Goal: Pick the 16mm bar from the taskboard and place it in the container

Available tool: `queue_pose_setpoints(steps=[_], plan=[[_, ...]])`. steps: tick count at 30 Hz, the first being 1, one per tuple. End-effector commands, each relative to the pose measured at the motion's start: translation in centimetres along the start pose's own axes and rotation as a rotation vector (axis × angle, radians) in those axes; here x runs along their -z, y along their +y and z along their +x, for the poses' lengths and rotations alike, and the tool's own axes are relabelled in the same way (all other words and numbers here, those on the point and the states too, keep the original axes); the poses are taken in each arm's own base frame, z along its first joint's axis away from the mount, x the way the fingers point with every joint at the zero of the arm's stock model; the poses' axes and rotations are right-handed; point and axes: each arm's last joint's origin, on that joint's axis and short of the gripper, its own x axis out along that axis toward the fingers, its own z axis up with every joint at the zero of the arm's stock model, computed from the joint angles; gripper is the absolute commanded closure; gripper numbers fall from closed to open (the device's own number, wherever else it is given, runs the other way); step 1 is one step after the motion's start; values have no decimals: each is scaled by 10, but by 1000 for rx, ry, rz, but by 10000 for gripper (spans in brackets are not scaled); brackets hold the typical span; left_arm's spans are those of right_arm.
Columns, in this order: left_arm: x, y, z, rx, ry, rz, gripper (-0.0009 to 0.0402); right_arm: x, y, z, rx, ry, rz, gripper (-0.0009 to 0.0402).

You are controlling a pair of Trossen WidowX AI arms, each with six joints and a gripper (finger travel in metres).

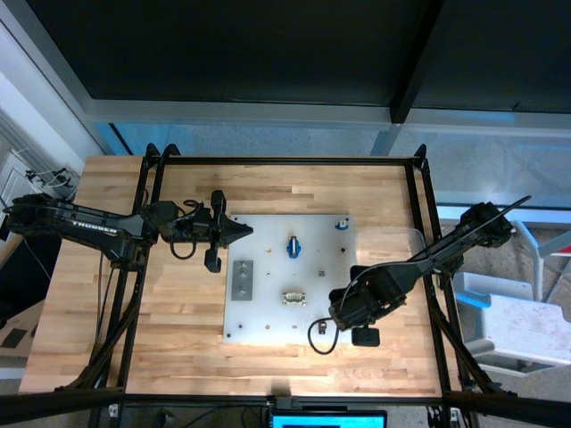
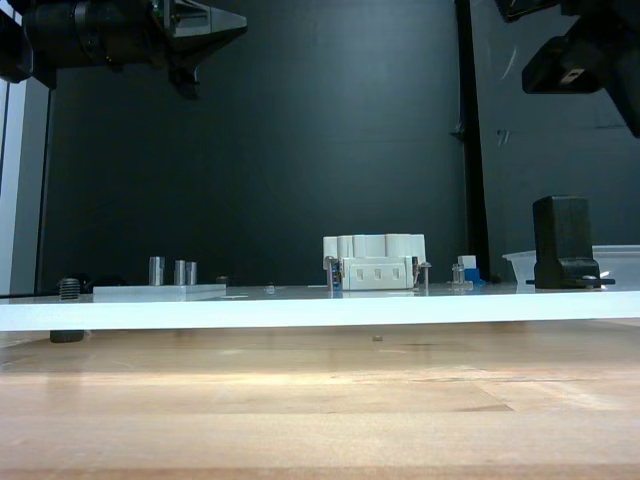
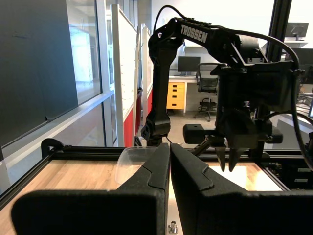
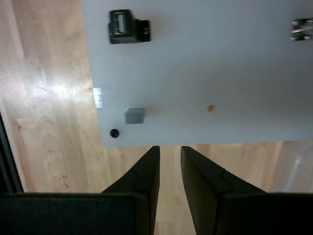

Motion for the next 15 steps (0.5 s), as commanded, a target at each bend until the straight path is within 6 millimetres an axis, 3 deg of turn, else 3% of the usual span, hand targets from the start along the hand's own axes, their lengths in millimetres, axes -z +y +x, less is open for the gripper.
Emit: queue_pose_setpoints(steps=[1, 15], plan=[[0, 0, 0, 0, 0, 0, 393, 0, 4, 4, -7, 13, -10, 317], [0, 0, 0, 0, 0, 0, 393, -4, 16, 18, -9, 5, -17, 194]])
